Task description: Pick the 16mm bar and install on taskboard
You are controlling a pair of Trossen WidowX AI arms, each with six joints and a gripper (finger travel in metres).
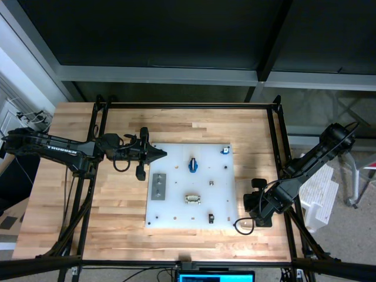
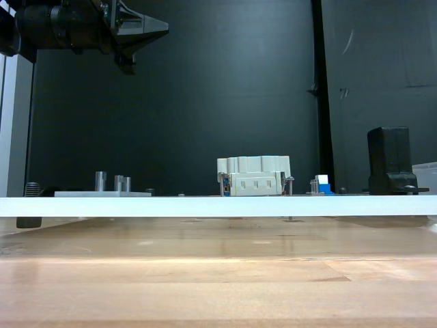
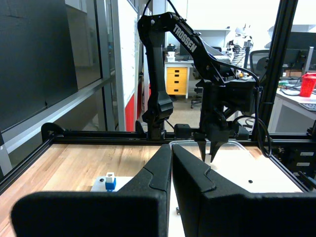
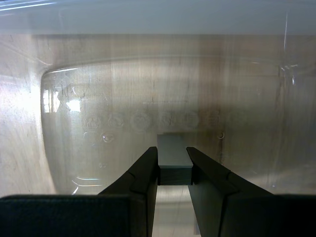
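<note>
On the worktop (image 1: 117, 223) the taskboard (image 1: 220, 200) lies flat, the left pincer (image 1: 161, 154) hovering shut and empty above its far left corner (parked, I judge). Off the board's right edge the right pincer (image 4: 172, 150) reaches into the clear tray (image 4: 98, 108), clamped on the 16mm bar (image 4: 175, 168). The pick looks made, so next comes a straight lift and carry to its hole.

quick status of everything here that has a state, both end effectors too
taskboard, flat on the table, bar not yet installed
clear tray, open, sitting on the table
16mm bar, gripped, over the clear tray's floor
left end effector, shut, empty, high over the taskboard's far left corner
right end effector, shut on the 16mm bar, down in the clear tray
</note>
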